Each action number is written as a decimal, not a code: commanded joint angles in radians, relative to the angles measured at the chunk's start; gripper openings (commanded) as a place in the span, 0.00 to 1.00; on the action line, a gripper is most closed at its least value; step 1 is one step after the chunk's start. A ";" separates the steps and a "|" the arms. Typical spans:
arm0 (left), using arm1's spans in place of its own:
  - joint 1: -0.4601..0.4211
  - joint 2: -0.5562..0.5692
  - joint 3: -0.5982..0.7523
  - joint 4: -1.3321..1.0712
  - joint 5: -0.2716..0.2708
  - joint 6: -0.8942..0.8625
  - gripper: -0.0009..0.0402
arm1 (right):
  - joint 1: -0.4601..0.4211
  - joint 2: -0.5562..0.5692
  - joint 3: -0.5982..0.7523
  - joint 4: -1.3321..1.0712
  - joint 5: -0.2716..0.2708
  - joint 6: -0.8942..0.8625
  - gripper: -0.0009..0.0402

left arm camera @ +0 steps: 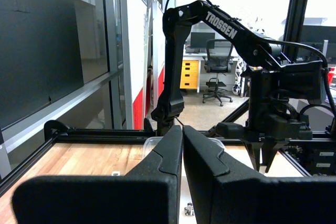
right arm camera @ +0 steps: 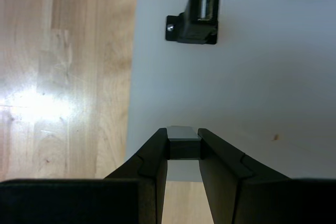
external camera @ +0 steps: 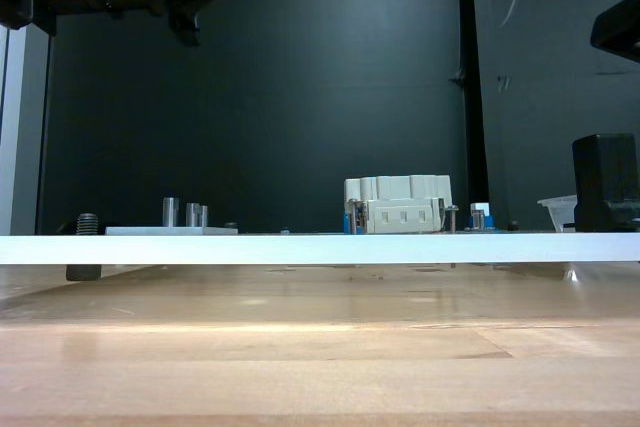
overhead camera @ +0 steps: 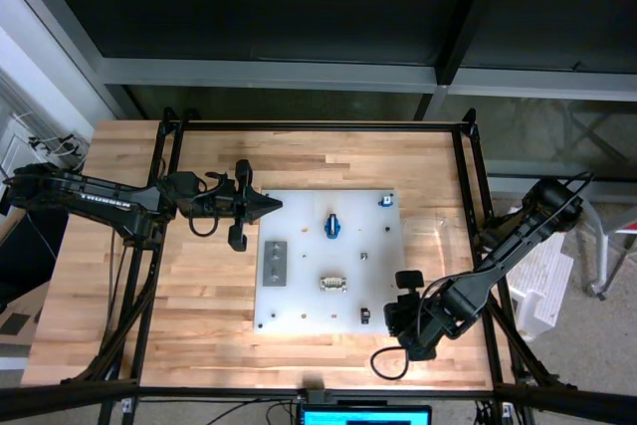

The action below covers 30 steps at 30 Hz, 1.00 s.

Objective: Pick the 16mm bar and install on taskboard

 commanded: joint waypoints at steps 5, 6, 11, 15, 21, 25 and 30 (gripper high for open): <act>0.000 0.000 0.000 0.000 0.000 0.000 0.02 | 0.007 -0.001 -0.017 0.031 0.020 0.000 0.02; 0.000 0.000 0.000 0.000 0.000 0.000 0.02 | 0.007 -0.004 -0.022 0.036 0.020 0.001 0.02; 0.000 0.000 0.000 0.000 0.000 0.000 0.02 | 0.011 -0.014 -0.043 0.043 0.019 0.008 0.02; 0.000 0.000 0.000 0.000 0.000 0.000 0.02 | 0.014 -0.023 -0.059 0.056 0.022 0.008 0.02; 0.000 0.000 0.000 0.000 0.000 0.000 0.02 | 0.014 -0.024 -0.068 0.061 0.036 0.015 0.02; 0.000 0.000 0.000 0.000 0.000 0.000 0.02 | 0.015 -0.023 -0.070 0.061 0.037 0.017 0.02; 0.000 0.000 0.000 0.000 0.000 0.000 0.02 | 0.016 -0.023 -0.071 0.060 0.039 0.024 0.02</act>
